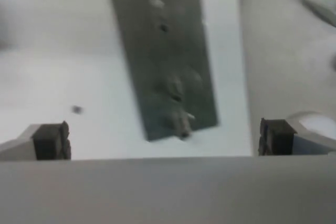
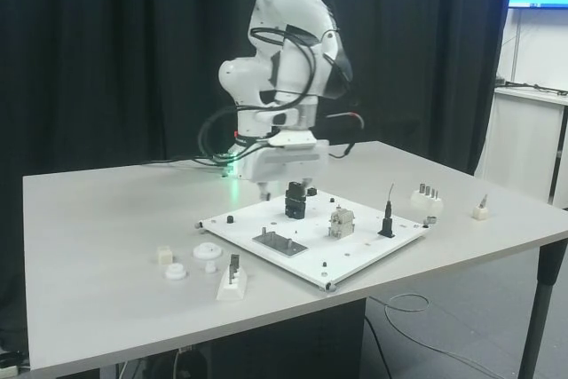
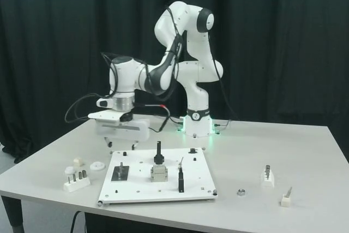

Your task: Pick large gear.

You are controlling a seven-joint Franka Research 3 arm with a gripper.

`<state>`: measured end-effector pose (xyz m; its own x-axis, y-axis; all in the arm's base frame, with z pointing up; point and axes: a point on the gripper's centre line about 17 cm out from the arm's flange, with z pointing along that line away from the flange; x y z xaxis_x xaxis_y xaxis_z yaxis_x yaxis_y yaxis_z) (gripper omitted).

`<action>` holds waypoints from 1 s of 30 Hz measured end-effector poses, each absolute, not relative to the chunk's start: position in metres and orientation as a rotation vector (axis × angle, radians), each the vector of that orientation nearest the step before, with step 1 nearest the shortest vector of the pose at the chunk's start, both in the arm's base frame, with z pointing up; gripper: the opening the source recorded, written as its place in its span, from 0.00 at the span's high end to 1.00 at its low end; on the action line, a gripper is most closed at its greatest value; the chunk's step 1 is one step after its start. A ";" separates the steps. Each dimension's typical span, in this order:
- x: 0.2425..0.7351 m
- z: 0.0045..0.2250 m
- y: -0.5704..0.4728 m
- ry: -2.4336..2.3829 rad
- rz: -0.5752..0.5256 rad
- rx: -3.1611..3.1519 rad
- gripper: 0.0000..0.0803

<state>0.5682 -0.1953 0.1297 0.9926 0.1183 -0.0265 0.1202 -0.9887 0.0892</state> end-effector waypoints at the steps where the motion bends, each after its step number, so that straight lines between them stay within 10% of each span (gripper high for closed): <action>1: 0.566 0.129 -0.201 0.185 -0.035 3.045 0.00; 30: 0.513 0.088 -0.330 0.170 -0.018 3.080 0.00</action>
